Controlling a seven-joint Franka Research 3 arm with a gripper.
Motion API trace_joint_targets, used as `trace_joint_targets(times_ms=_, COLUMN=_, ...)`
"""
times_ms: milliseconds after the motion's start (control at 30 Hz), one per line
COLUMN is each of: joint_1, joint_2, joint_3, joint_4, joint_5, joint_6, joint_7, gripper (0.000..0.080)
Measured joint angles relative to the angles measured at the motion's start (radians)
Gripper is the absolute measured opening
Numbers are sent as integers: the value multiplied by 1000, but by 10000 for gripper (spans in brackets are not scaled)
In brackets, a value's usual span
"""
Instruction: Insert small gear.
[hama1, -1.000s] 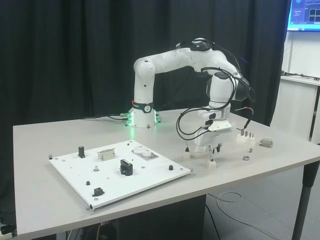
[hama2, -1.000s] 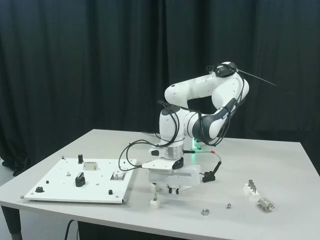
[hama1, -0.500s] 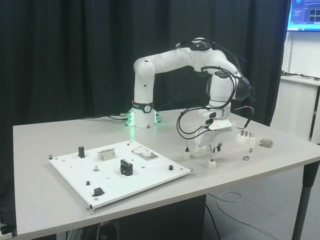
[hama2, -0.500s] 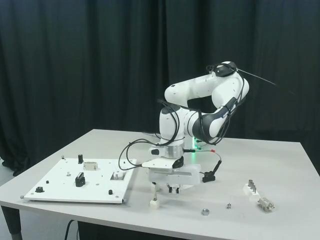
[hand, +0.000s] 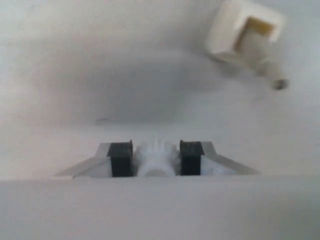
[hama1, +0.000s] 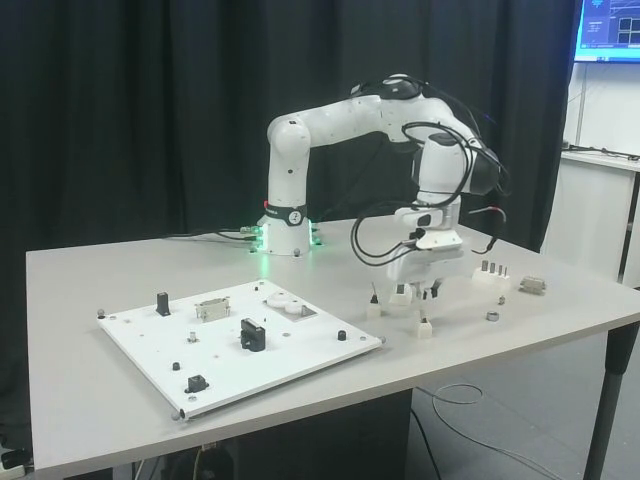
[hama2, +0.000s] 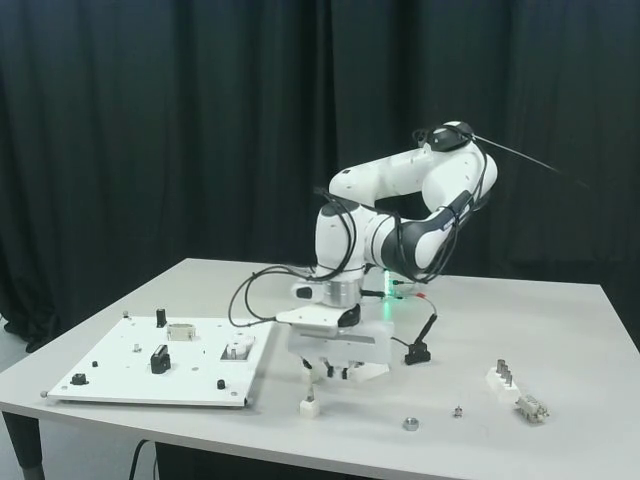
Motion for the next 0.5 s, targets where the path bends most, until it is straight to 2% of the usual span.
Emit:
trace_joint_targets(times_ms=300, joint_1=-31, joint_2=0, joint_3=-37, joint_4=-3, joint_5=-64, joint_6=21, joint_7=-40, gripper=196)
trace_joint_targets(times_ms=500, joint_1=-71, joint_2=0, joint_3=-61, joint_4=-15, joint_5=-84, joint_6=21, joint_7=-103, gripper=196)
